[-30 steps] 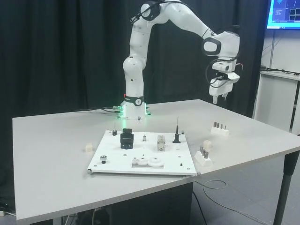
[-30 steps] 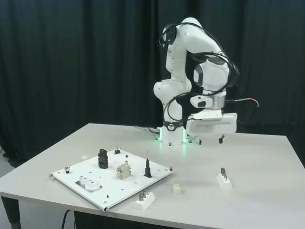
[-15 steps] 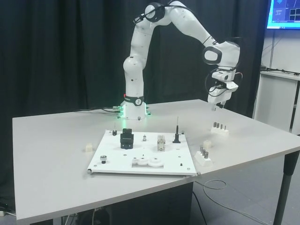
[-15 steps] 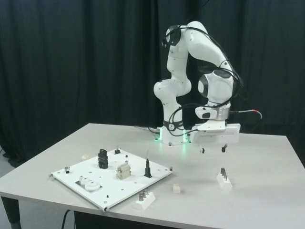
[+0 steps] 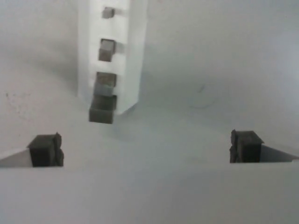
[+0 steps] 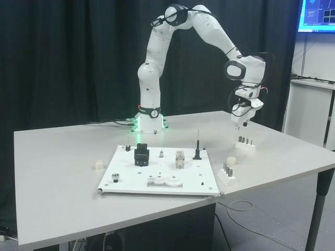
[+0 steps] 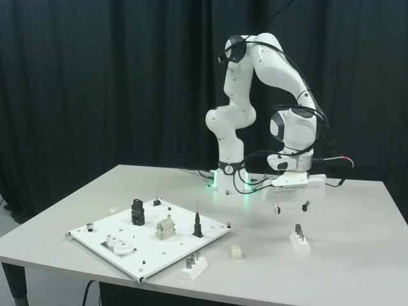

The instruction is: Pick square peg 4.

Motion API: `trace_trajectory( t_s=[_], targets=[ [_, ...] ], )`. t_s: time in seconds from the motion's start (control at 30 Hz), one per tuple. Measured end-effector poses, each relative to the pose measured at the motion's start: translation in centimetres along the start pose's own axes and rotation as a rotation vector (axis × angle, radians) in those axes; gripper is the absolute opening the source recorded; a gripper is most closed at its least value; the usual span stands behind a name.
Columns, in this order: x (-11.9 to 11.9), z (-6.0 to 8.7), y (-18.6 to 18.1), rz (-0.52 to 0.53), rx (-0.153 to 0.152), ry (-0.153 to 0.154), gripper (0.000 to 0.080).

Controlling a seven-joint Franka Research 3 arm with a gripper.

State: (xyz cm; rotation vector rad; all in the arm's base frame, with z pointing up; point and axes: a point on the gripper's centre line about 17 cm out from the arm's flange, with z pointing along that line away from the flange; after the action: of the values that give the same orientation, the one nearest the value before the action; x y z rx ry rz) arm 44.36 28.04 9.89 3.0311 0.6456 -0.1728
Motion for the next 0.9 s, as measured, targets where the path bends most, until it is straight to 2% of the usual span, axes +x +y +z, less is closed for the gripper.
trace_trajectory(
  t_s=[0.23,0.9],
  targets=[
    [-0.5,1.5,-1.6,-0.021,-0.001,0.005,0.08],
    [-0.8,5.3,-4.3,0.015,-0.005,0.008,0.08]
  ],
)
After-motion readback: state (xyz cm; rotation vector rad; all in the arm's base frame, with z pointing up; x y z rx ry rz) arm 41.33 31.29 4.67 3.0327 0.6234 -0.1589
